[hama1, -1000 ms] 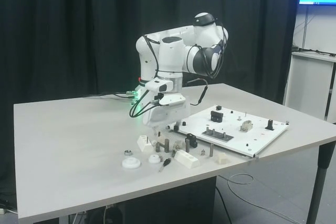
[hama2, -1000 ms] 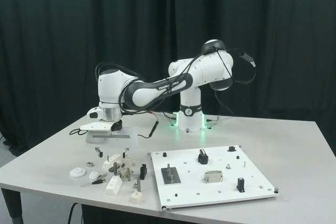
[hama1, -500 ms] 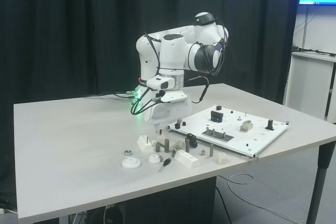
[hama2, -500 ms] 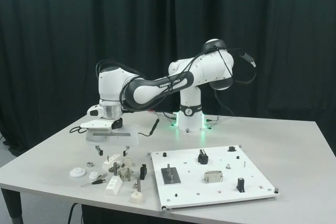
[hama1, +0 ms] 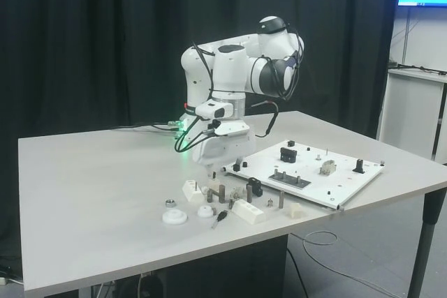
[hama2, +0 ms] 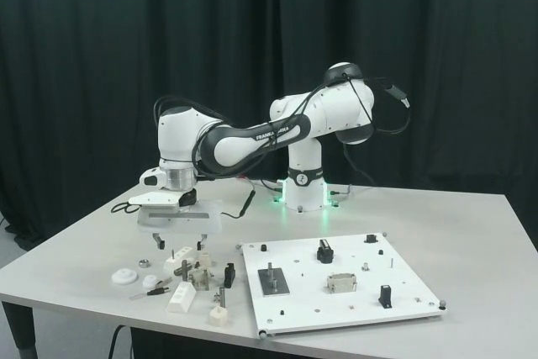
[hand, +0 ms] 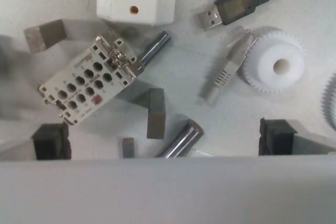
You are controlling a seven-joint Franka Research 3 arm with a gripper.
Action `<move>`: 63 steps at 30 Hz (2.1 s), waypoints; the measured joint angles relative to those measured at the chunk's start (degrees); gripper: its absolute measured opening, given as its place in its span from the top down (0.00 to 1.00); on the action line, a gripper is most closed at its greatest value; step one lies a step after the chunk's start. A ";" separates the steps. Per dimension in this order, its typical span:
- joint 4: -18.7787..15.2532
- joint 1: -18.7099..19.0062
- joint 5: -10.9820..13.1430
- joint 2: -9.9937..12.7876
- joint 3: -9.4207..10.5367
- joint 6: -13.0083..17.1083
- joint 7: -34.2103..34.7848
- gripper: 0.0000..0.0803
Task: Remove round peg 1.
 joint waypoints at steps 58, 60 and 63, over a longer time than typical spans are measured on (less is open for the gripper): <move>0.22 14.91 0.14 -1.44 -4.14 -10.04 12.76 0.00; 0.13 16.20 0.08 -1.50 -4.22 -10.33 13.98 0.00; -0.12 18.36 -0.10 -1.70 -4.25 -10.56 16.04 0.00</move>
